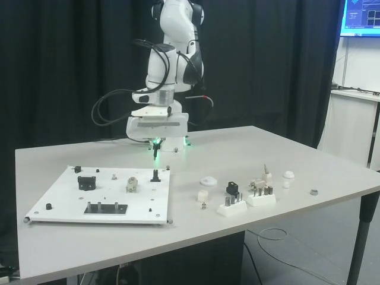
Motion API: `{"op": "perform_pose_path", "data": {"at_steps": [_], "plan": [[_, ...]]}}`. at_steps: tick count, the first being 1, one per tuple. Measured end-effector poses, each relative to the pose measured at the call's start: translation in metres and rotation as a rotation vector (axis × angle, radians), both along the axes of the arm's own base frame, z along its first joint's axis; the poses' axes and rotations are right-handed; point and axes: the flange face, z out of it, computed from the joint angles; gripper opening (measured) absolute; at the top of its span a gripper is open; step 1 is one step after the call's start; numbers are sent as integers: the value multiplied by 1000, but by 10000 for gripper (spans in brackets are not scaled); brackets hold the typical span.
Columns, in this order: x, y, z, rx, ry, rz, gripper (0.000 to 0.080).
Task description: Insert USB.
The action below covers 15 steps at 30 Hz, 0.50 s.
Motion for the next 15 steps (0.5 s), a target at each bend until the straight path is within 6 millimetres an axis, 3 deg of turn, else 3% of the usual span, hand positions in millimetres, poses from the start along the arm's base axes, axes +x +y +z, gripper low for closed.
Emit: {"op": "perform_pose_path", "data": {"at_steps": [15], "plan": [[-11,2,-9,7,10,-86,64]]}}
